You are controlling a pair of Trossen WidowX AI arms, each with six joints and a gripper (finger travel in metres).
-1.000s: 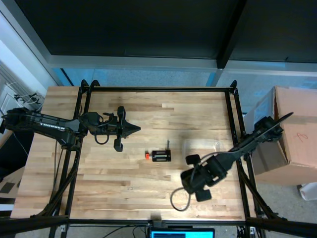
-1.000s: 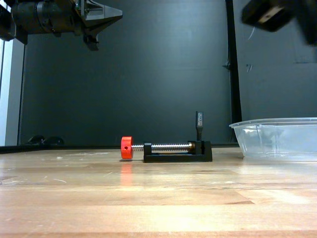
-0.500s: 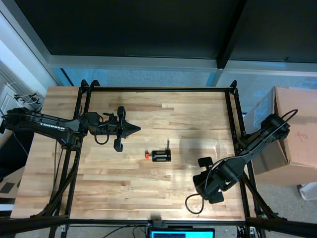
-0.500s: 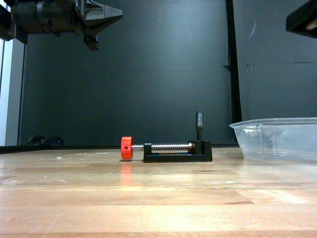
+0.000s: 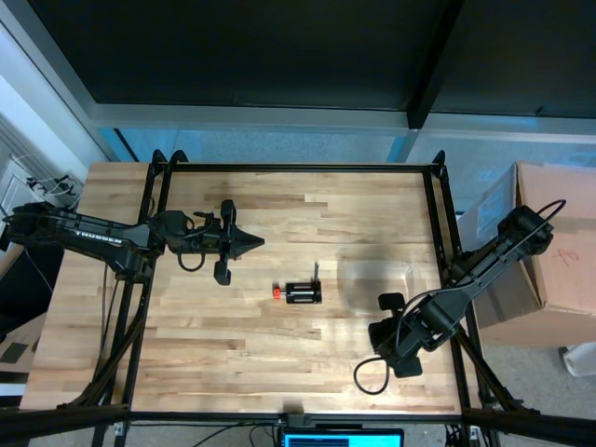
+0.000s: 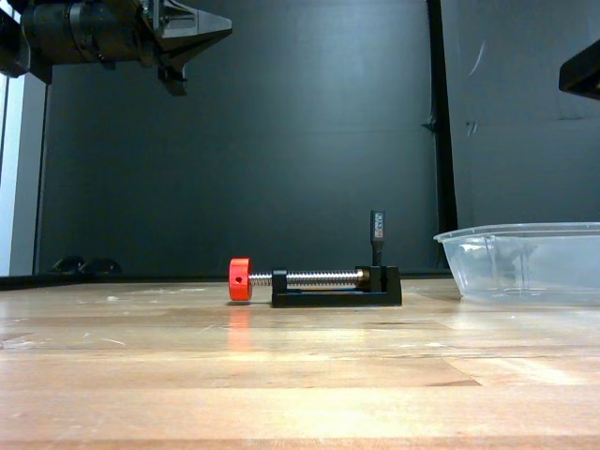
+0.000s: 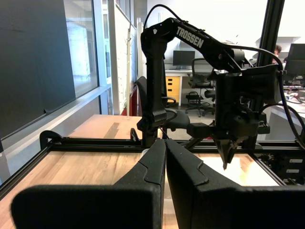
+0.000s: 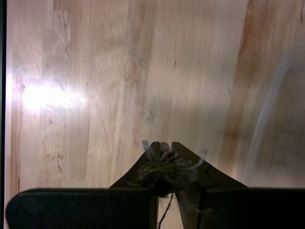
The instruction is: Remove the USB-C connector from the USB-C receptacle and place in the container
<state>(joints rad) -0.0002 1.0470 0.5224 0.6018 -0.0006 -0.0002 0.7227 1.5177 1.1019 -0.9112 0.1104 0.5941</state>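
Observation:
The USB-C connector (image 6: 377, 229) stands upright in its receptacle at the right end of a small black clamp fixture (image 6: 336, 286) with a red knob (image 6: 240, 279). From above, the connector (image 5: 317, 271) shows just behind the fixture (image 5: 302, 293). No gripper touches it. The clear plastic container (image 6: 525, 264) sits on the table to the fixture's right, its rim (image 8: 267, 112) showing in the right wrist view. My left gripper (image 5: 257, 242) hovers high to the fixture's left, fingers (image 7: 155, 157) shut and empty. My right gripper (image 5: 391, 343) hangs near the front right, fingers (image 8: 155, 149) shut on nothing.
Black frame rails (image 5: 438, 200) run along the table's sides and back. A cardboard box (image 5: 549, 251) stands off the table at the right. A cable loop (image 5: 366, 377) hangs from the right arm. A dark fuzzy clump (image 8: 164, 174) sits close to the right wrist camera.
The right arm has swung to the right and back from the fixture, sliding almost out of the low view. The left arm, connector and container have not moved.

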